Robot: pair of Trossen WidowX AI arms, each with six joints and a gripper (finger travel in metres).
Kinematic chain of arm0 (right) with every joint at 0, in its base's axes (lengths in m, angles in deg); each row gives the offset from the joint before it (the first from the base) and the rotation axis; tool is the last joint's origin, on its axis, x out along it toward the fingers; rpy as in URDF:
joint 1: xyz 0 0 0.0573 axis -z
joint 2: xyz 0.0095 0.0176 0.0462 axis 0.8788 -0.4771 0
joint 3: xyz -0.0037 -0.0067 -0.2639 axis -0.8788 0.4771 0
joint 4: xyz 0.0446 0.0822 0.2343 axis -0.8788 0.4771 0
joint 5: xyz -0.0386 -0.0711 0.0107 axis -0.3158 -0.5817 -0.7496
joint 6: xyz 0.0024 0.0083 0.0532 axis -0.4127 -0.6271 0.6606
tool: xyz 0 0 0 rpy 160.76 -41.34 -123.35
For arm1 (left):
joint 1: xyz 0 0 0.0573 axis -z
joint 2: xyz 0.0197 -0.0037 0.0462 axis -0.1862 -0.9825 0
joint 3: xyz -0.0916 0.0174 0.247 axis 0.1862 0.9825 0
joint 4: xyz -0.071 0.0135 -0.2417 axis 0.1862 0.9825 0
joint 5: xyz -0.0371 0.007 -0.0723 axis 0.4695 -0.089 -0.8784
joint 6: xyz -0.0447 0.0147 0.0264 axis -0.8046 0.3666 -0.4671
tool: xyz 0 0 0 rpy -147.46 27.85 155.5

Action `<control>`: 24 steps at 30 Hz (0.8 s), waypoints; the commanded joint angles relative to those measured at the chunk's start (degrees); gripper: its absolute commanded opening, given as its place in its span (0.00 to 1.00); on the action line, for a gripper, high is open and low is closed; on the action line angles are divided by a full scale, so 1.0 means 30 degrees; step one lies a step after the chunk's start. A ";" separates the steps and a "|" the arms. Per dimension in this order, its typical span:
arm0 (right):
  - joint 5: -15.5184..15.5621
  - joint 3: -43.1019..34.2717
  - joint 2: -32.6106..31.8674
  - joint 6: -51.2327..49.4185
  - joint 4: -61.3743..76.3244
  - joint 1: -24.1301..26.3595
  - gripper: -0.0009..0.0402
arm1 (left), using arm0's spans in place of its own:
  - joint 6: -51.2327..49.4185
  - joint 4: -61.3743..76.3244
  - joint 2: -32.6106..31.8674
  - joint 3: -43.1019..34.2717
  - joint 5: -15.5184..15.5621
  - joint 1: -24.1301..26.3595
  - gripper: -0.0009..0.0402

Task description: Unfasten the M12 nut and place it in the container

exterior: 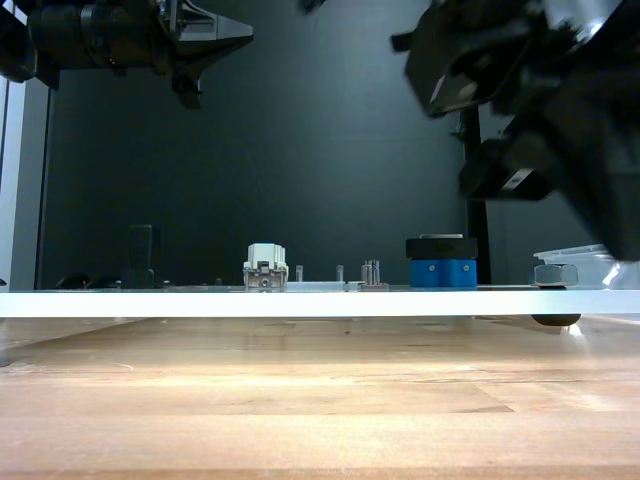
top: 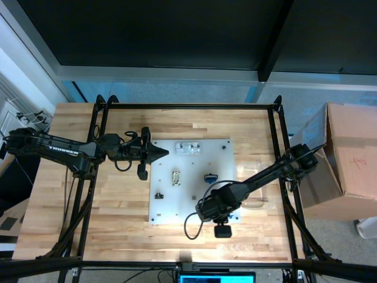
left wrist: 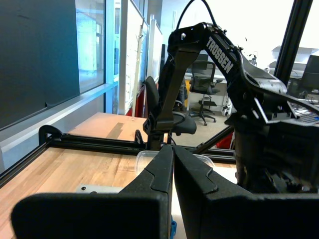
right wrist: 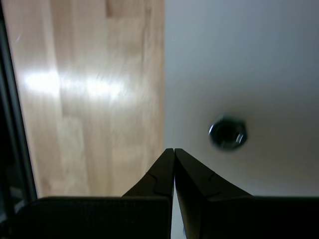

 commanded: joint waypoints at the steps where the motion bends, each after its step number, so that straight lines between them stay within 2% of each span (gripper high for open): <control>1: -0.0015 0.0109 -0.0321 -0.0044 -0.0510 -0.0022 0.02 | 0.0000 0.0000 0.0000 0.0000 0.0000 -0.0007 0.02; 4: -0.0219 0.0146 -0.0321 -0.0036 -0.0321 0.0000 0.02 | 0.0000 0.0000 0.0000 0.0000 0.0000 -0.0007 0.02; 6: -0.0918 0.0146 -0.0306 -0.0036 0.0015 0.0000 0.02 | 0.0000 0.0000 0.0000 0.0000 -0.0007 0.0000 0.02; 11: -0.4896 -0.0372 0.0022 0.0860 0.2004 -0.0007 0.02 | 0.0007 0.0000 0.0000 0.0000 0.0000 -0.0007 0.02; 14: -0.6200 -0.0823 0.0277 0.1056 0.3075 -0.0007 0.02 | 0.0007 0.0000 0.0000 0.0000 0.0000 0.0000 0.02; 16: -0.6135 -0.0976 0.0408 0.1137 0.3497 -0.0007 0.02 | 0.0000 0.0000 0.0000 0.0000 -0.0007 -0.0007 0.02; 18: -0.5493 -0.1027 0.0459 0.1151 0.3504 0.0000 0.02 | 0.0007 0.0000 0.0000 0.0000 0.0000 -0.0007 0.02; 24: -0.1297 -0.1035 0.0532 0.0321 0.2441 -0.0015 0.02 | 0.0007 0.0000 0.0000 0.0000 -0.0007 0.0000 0.02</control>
